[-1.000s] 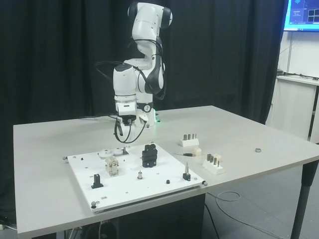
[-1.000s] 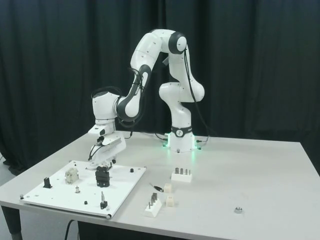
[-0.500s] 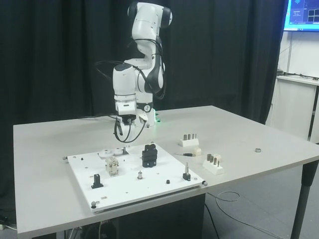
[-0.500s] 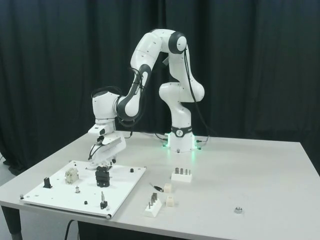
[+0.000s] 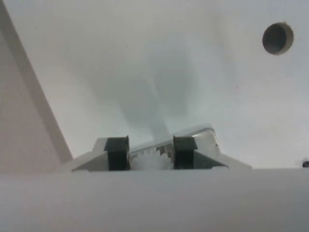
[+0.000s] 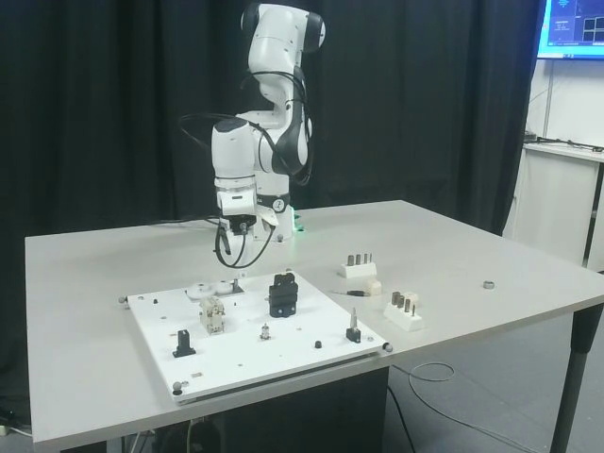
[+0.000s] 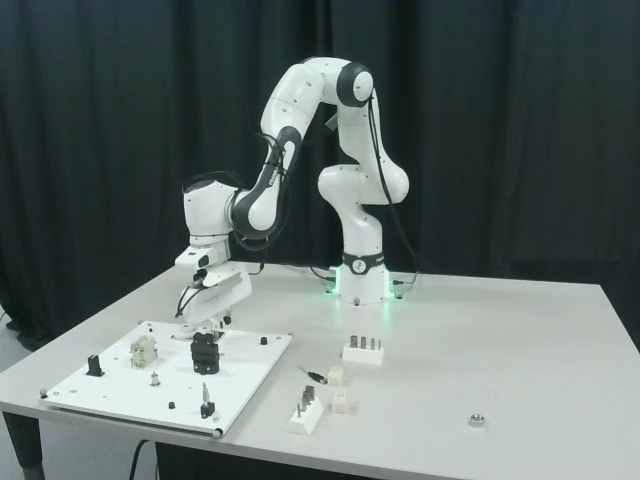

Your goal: Insert small gear.

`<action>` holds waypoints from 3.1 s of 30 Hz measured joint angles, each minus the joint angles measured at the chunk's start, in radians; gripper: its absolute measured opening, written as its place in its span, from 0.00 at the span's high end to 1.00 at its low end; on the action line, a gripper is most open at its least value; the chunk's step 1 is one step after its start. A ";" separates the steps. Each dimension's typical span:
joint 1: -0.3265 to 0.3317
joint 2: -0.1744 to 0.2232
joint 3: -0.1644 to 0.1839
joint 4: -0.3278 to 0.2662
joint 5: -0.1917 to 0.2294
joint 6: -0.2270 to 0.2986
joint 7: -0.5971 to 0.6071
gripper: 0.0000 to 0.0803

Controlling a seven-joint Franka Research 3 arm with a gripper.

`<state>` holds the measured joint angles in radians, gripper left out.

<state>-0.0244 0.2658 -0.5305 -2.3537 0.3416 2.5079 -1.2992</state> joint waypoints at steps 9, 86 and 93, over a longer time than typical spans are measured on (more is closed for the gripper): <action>0.000 0.001 0.000 -0.001 0.000 0.000 0.000 0.76; 0.005 0.025 0.000 -0.001 0.032 0.054 0.004 0.76; 0.007 0.025 0.000 -0.001 0.034 0.054 0.004 0.76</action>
<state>-0.0177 0.2909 -0.5303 -2.3543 0.3756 2.5620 -1.2952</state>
